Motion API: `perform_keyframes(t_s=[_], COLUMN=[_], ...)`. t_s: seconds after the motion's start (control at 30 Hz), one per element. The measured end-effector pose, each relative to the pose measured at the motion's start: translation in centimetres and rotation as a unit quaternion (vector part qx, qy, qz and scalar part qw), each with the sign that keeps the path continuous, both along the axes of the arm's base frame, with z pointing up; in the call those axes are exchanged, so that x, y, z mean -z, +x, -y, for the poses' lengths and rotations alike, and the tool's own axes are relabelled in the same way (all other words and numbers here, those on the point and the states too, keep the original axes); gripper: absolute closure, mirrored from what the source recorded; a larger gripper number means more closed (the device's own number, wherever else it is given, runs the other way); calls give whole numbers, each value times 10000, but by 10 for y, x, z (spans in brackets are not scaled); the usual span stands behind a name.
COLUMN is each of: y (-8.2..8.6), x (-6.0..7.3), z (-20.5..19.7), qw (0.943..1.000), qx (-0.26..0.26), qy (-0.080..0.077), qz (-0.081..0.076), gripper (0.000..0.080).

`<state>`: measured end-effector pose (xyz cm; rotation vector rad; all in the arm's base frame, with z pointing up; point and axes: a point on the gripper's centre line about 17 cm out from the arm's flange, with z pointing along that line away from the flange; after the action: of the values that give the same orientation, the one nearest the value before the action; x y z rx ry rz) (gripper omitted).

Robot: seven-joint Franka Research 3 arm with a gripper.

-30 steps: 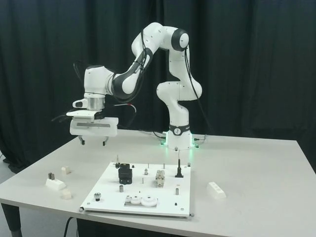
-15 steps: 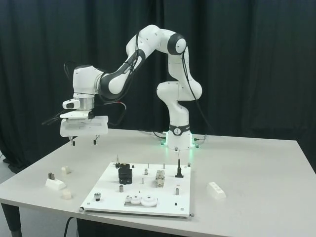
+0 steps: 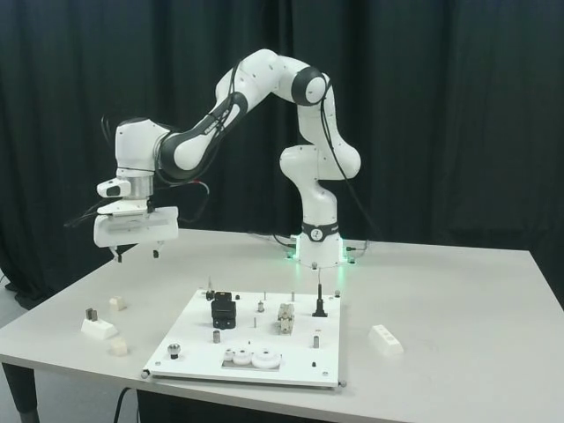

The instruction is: Pick square peg 3.

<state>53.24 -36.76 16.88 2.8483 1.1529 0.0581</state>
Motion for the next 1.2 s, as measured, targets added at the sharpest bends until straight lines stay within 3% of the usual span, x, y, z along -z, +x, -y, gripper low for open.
perform_keyframes(t_s=[0.47, 1.0, 1.2], y=[15, 37, 43], x=[6, 13, 14], z=[35, 51, 58], qw=[9990, 9966, 9957], qx=[-446, -801, -894], qy=[-51, 57, 10], qz=[-47, -199, -237], gripper=[3, 3, 3])
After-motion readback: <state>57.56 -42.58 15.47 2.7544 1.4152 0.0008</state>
